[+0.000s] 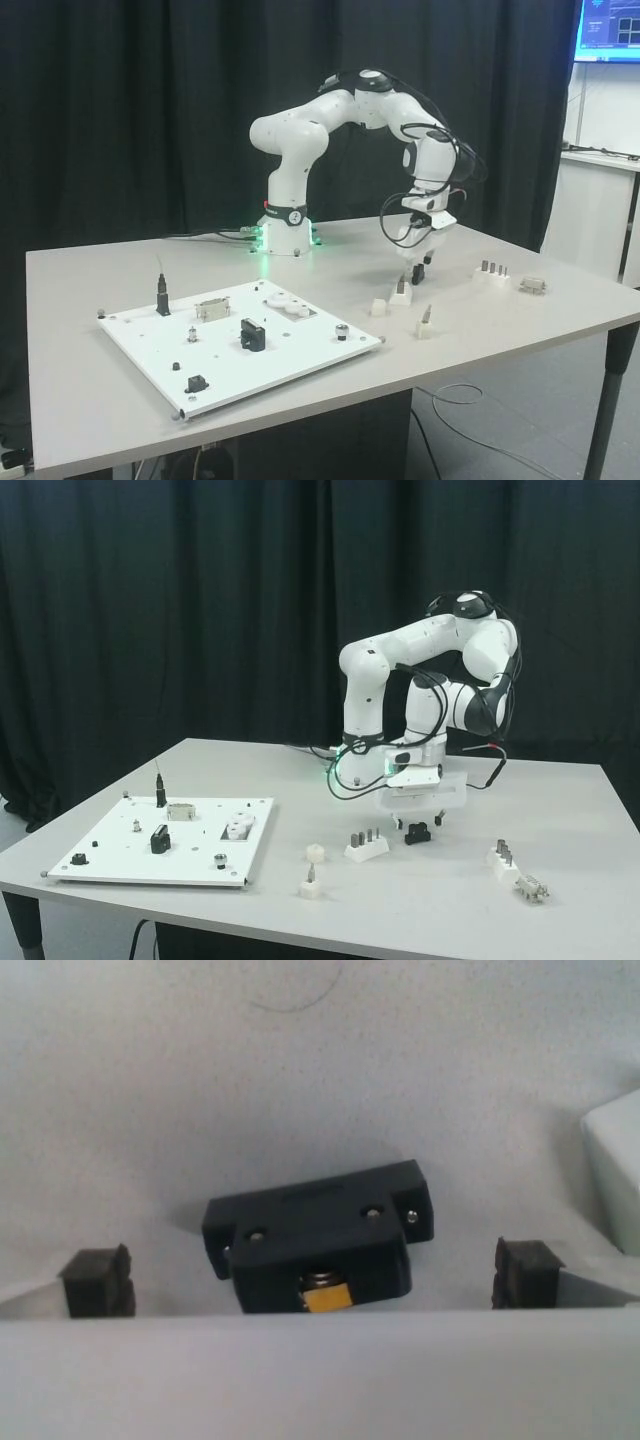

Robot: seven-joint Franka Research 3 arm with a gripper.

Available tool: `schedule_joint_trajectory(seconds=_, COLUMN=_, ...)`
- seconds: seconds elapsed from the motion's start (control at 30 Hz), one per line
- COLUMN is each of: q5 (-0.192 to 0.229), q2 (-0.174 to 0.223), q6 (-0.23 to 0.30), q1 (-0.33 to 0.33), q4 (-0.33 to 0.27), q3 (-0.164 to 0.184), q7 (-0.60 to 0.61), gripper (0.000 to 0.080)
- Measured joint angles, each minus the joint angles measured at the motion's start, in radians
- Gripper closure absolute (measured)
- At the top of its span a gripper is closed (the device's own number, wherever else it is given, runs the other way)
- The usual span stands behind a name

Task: Pick D-SUB.

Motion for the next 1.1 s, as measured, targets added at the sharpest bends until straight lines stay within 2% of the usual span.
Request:
schedule_joint_trajectory(seconds=0.4, q5=0.005, q2=0.000, q6=0.005, q1=-0.009, q4=-0.004, q3=0.015, q7=-0.006, gripper=0.0003)
schedule_joint_trajectory(seconds=0.43, q5=0.006, q2=0.000, q6=0.006, q1=-0.009, q4=-0.004, q3=0.016, q7=-0.009, gripper=0.0264)
schedule_joint_trajectory(seconds=0.63, q5=0.008, q2=-0.001, q6=0.010, q1=-0.011, q4=-0.004, q3=0.018, q7=-0.027, gripper=0.0264)
schedule_joint_trajectory(seconds=0.67, q5=0.008, q2=-0.001, q6=0.010, q1=-0.011, q4=-0.004, q3=0.018, q7=-0.028, gripper=0.0422)
schedule_joint_trajectory(seconds=1.1, q5=0.008, q2=-0.002, q6=0.011, q1=-0.011, q4=-0.004, q3=0.000, q7=-0.029, gripper=0.0417)
